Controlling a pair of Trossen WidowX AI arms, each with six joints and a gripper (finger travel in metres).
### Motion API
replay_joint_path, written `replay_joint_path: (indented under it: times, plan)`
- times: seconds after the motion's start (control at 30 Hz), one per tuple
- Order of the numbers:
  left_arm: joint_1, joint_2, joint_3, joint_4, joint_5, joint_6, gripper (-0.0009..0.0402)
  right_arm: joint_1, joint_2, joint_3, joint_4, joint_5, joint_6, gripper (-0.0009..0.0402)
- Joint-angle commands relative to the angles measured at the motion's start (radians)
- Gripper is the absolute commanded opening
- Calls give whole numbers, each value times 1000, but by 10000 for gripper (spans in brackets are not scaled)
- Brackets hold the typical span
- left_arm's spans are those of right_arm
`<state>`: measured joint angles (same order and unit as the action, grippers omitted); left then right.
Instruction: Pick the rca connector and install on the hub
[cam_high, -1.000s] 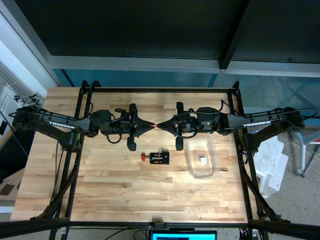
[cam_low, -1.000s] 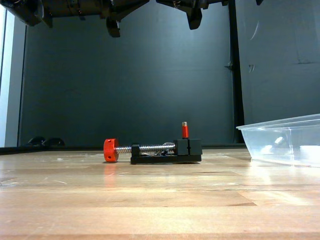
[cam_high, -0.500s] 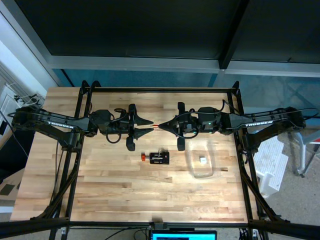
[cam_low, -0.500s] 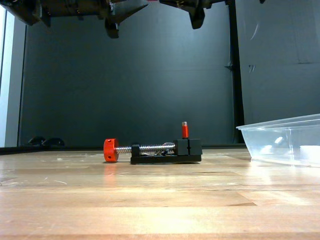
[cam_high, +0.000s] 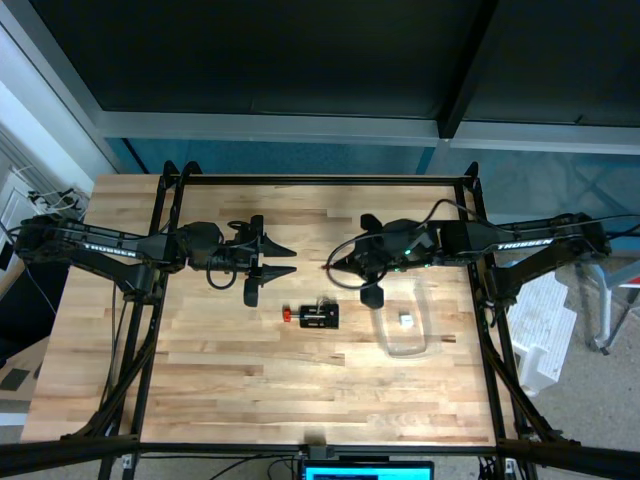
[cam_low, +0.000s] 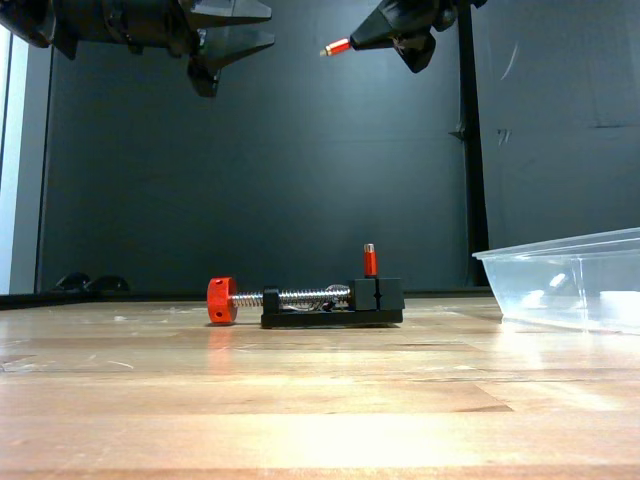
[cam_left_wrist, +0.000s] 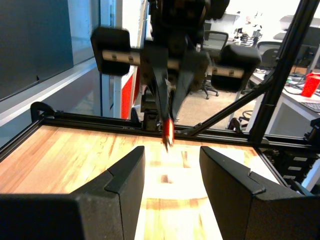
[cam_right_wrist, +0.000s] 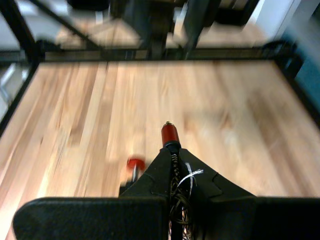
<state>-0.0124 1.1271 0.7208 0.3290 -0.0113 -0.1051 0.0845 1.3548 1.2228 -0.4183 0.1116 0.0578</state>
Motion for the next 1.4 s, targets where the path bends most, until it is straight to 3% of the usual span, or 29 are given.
replay_joint_path:
  times: [0.03,0.57,1.4]
  plan:
    - [1,-5,-2,-14,4,0,142,18,53,59,-132,1,17,0]
    - [3,-49,-2,-157,3,15,141,65,352,372,-599,0,51,0]
    - [4,-93,-2,-261,3,21,140,91,743,783,-978,-26,83,0]
